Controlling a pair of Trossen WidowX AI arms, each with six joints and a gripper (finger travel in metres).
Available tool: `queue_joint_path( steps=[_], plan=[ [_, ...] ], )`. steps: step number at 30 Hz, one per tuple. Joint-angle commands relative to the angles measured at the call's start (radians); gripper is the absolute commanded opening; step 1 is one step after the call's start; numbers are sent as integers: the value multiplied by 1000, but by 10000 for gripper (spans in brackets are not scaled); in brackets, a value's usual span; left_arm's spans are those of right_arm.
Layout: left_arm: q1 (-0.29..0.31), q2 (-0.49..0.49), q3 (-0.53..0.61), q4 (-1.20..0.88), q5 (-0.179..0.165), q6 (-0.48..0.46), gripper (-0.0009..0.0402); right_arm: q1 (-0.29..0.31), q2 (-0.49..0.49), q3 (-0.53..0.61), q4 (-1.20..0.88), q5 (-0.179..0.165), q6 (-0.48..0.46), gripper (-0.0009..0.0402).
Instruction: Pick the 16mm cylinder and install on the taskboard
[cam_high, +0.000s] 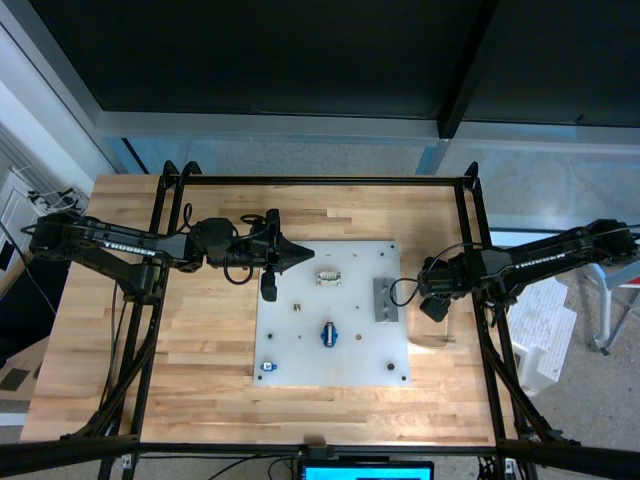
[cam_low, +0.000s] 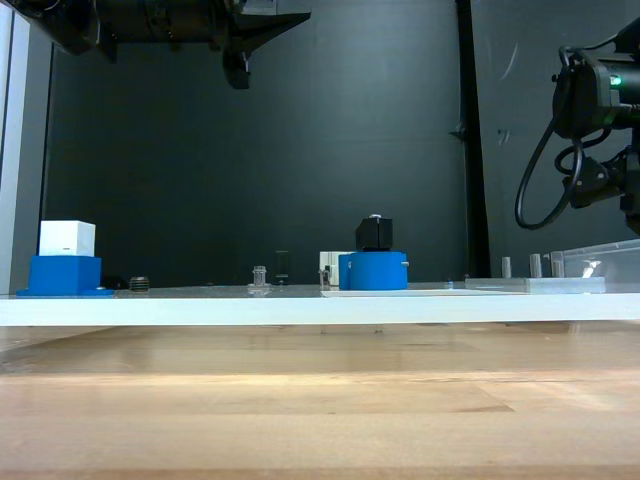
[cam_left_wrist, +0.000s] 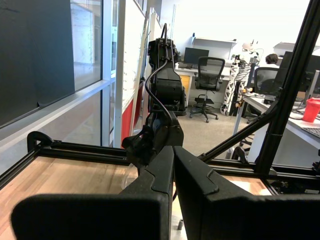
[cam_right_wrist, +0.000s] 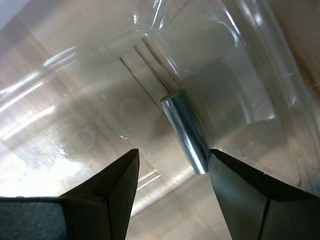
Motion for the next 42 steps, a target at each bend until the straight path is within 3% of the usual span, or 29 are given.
queue_joint_path(
  steps=[1, 9, 17, 19, 23, 30, 42],
  plan=[
    [0, 0, 0, 0, 0, 0, 0, 0, 4, -3, -1, 17, 2, 191],
    [0, 0, 0, 0, 0, 0, 0, 0, 39, -10, 4, 33, 4, 191],
    [0, 0, 0, 0, 0, 0, 0, 0, 72, -25, 42, 28, -14, 188],
    [0, 0, 0, 0, 0, 0, 0, 0, 72, -25, 43, 16, -17, 185],
    [0, 0, 0, 0, 0, 0, 0, 0, 72, -25, 55, -60, -61, 175],
    [0, 0, 0, 0, 0, 0, 0, 1, 72, -25, 59, -62, -67, 138],
    [0, 0, 0, 0, 0, 0, 0, 0, 72, -25, 64, -76, -69, 34]
  ],
)
